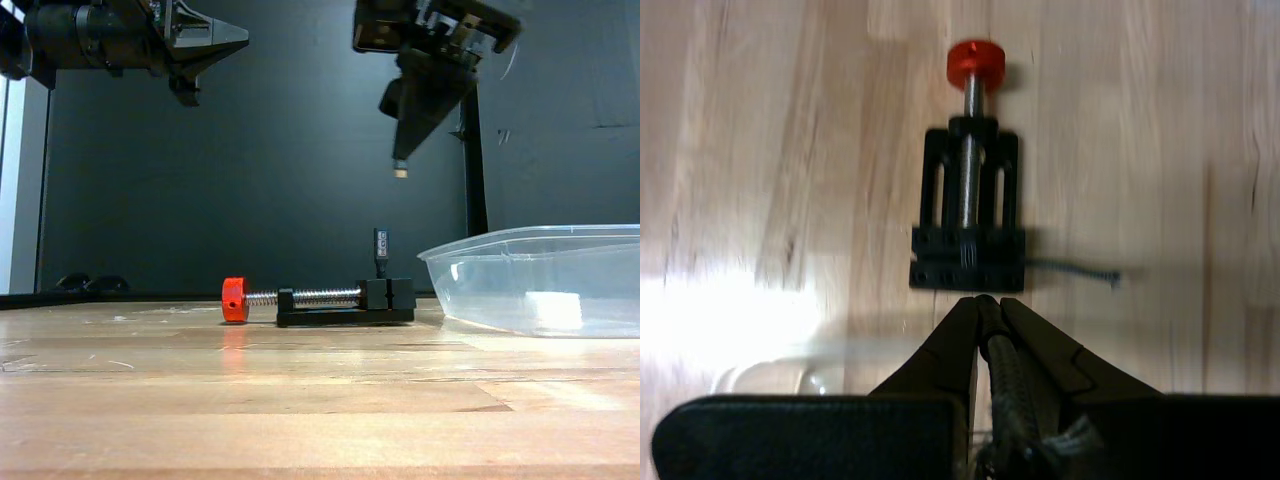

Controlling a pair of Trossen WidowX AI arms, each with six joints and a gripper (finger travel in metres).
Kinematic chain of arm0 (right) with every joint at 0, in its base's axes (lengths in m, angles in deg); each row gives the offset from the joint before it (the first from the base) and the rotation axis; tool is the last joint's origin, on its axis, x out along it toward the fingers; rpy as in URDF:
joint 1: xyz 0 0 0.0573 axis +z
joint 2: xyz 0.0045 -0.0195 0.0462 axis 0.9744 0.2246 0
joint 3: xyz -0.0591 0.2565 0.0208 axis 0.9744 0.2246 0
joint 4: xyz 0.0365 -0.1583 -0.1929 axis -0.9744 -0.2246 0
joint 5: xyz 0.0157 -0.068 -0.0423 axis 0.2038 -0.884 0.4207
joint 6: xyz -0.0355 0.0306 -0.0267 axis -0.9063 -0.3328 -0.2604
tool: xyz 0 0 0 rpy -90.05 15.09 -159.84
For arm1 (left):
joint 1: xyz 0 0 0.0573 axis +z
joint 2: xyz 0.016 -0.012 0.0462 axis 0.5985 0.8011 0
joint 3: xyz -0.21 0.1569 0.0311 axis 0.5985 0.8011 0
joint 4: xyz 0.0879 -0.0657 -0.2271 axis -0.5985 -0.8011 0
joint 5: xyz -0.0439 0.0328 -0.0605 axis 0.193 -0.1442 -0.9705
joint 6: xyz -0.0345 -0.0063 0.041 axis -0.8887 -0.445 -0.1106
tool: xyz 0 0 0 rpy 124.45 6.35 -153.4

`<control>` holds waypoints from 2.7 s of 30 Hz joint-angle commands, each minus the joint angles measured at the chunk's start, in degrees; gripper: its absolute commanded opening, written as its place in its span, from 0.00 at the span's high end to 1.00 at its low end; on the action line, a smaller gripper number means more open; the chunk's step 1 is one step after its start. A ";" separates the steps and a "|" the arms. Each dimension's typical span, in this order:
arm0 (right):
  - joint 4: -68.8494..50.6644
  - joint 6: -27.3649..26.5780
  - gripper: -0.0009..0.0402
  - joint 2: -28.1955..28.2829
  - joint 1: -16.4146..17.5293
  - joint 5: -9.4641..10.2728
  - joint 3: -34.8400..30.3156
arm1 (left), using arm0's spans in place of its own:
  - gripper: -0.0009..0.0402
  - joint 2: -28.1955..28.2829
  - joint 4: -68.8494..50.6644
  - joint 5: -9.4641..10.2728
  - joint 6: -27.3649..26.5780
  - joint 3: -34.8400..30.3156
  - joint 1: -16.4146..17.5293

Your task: Remove the USB-C connector from taskboard and place in the container

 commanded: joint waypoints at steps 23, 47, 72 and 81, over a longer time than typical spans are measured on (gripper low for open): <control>2.45 0.26 0.98 -13.57 0.20 -0.15 21.73 | 0.98 0.02 0.00 -0.02 0.00 0.00 0.00; 4.48 1.68 0.63 -13.57 0.68 -0.04 21.73 | 0.98 0.02 0.02 -0.02 0.00 0.00 0.00; 26.43 0.22 0.91 -29.20 -3.58 0.55 26.62 | 0.98 0.02 0.00 -0.02 0.00 0.00 0.00; 40.52 -3.04 0.98 -33.99 -7.39 2.62 31.34 | 0.98 0.02 0.02 -0.02 0.00 0.00 0.00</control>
